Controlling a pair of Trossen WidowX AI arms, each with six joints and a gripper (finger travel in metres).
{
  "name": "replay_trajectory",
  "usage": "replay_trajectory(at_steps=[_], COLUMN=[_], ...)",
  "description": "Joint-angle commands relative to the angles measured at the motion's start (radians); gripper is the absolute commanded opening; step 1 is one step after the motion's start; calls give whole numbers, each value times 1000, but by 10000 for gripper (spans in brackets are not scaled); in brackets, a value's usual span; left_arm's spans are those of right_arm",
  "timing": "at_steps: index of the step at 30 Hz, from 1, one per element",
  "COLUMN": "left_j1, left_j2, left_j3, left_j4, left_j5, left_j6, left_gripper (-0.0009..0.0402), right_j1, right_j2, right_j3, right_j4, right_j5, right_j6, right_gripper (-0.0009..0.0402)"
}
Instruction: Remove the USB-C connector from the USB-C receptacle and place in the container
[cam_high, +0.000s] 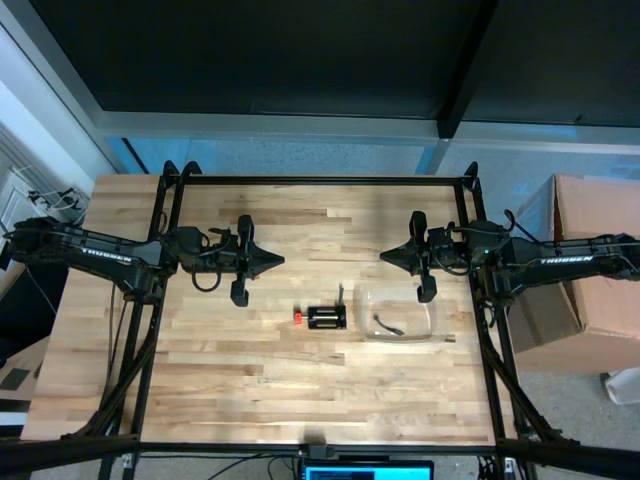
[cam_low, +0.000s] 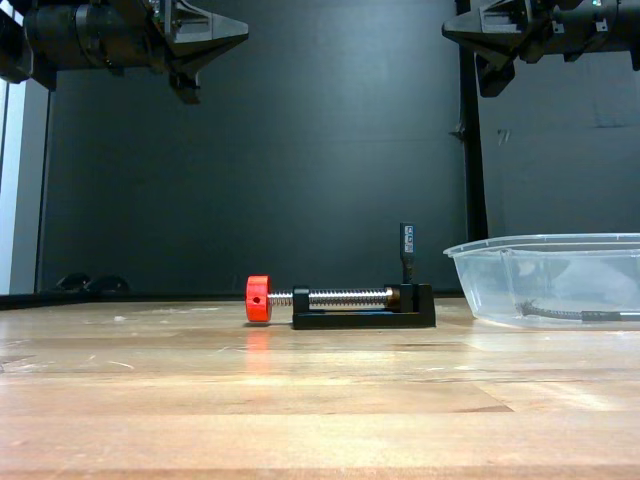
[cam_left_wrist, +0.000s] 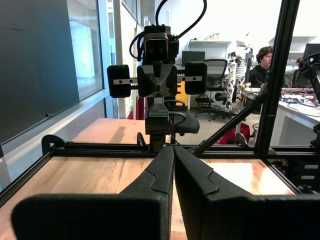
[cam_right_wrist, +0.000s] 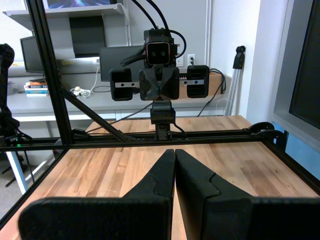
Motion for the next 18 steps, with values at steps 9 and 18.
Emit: replay_trajectory(at_steps=[9,18], left_j1=[0,0], left_j2=[0,0], left_j3=[0,0], left_j4=[0,0], left_j5=[0,0], left_j6=[0,0], left_gripper=[0,0], right_j1=[0,1], right_j2=[1,1], right_j3=[0,0], right_j4=[-33,-34], right_j5=[1,0], right_j6=[0,0], right_gripper=[0,0])
